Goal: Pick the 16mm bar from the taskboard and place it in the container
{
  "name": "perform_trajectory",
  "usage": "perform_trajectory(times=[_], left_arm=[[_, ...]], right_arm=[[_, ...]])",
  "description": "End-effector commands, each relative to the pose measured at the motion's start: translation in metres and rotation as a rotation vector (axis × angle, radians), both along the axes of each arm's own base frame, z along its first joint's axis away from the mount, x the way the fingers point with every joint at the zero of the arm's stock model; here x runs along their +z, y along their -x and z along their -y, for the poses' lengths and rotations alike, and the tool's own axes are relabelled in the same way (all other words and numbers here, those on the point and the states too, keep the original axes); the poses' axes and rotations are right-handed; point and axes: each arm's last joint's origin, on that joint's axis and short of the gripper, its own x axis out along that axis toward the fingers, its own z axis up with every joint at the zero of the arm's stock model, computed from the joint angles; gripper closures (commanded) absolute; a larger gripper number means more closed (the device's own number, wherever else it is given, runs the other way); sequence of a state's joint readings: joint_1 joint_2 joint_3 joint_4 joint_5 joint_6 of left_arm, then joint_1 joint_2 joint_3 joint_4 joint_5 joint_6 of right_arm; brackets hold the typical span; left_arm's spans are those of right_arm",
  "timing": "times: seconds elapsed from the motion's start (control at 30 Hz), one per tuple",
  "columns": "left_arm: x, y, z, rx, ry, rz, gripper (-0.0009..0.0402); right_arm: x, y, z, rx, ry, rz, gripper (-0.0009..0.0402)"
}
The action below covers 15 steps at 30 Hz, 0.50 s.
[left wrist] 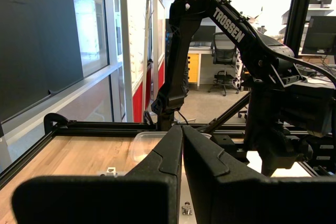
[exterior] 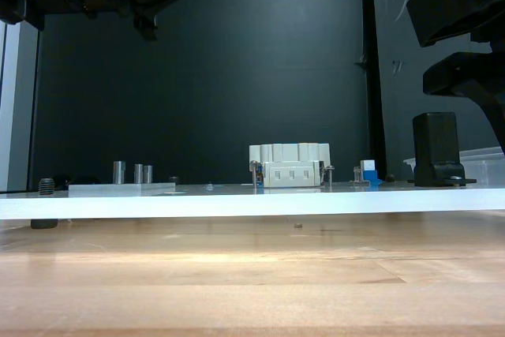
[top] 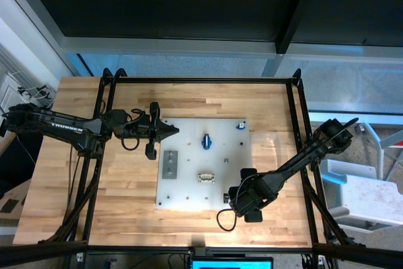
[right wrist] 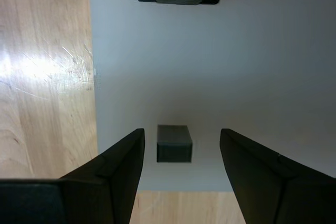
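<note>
The 16mm bar (right wrist: 174,143) sits on the taskboard (right wrist: 236,77) close to its corner, directly below the gap of the right pincer (right wrist: 181,131); that pincer hangs wide open, gripping nothing. The left pincer (top: 175,131) hovers closed above the board's far-left edge, well apart.

wood tbl (top: 189,102) | blk frame (top: 201,80) round tbl edge | screen (top: 232,263) at near edge | office chair (left wrist: 224,57) bkgd
</note>
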<state>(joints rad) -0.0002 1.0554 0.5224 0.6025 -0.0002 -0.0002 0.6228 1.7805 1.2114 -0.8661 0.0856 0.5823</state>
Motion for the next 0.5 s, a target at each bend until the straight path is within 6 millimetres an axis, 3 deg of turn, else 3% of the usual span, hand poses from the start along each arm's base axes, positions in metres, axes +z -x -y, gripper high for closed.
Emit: perform_trajectory(times=[0.03,0.5], left_arm=[[0.0001,-0.0001,-0.0001,0.000,0.000,0.000,0.0393],[0.0001,-0.0001,0.0000,0.000,0.000,0.000,0.0393]], right_arm=[[0.0001,-0.0002,0.0000,-0.002,-0.001,0.001,0.0214],[0.0003,-0.0006,-0.0001,-0.001,-0.004,0.005,0.0309]])
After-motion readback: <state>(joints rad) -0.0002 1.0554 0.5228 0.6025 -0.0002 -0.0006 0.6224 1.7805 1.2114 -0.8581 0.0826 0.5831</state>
